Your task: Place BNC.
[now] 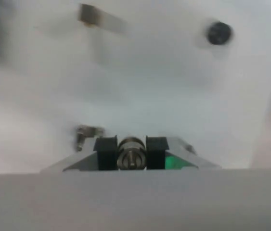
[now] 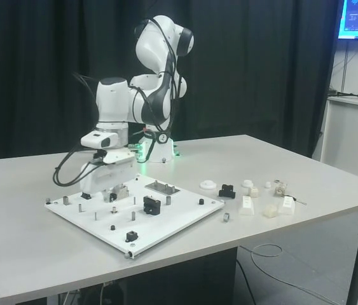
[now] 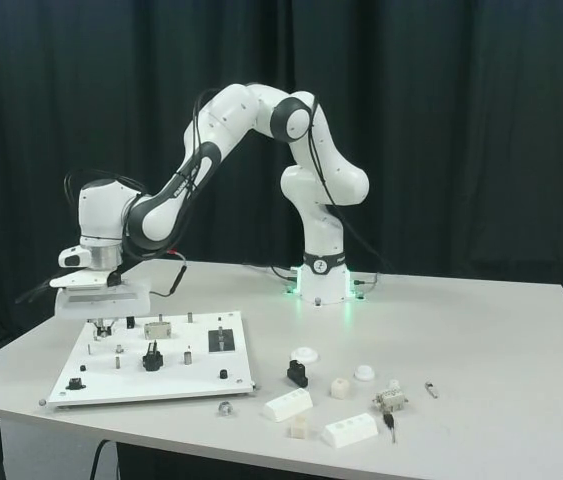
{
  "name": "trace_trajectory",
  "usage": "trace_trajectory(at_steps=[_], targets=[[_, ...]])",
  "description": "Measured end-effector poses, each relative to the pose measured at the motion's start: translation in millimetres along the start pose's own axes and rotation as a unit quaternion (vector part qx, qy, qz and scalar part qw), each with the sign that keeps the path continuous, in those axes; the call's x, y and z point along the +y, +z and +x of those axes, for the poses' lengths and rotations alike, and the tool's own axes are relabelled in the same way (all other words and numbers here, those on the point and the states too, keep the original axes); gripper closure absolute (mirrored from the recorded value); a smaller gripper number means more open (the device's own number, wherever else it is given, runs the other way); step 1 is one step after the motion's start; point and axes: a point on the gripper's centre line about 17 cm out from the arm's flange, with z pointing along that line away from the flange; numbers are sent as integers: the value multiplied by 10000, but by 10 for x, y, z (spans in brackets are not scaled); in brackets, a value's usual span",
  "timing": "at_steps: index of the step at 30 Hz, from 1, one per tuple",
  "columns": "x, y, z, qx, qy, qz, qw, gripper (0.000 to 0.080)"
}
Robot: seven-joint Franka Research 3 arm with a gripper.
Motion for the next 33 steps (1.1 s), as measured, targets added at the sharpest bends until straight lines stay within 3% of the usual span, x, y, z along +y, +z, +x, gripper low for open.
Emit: trace_trajectory(at_steps=[11,27,33], targets=[[393,0,-191,-20,430,-292,9986,682],[918,209,-392,229,1323,-468,9898,682],[1014,326,-413,300,1720,-395,9838,682]])
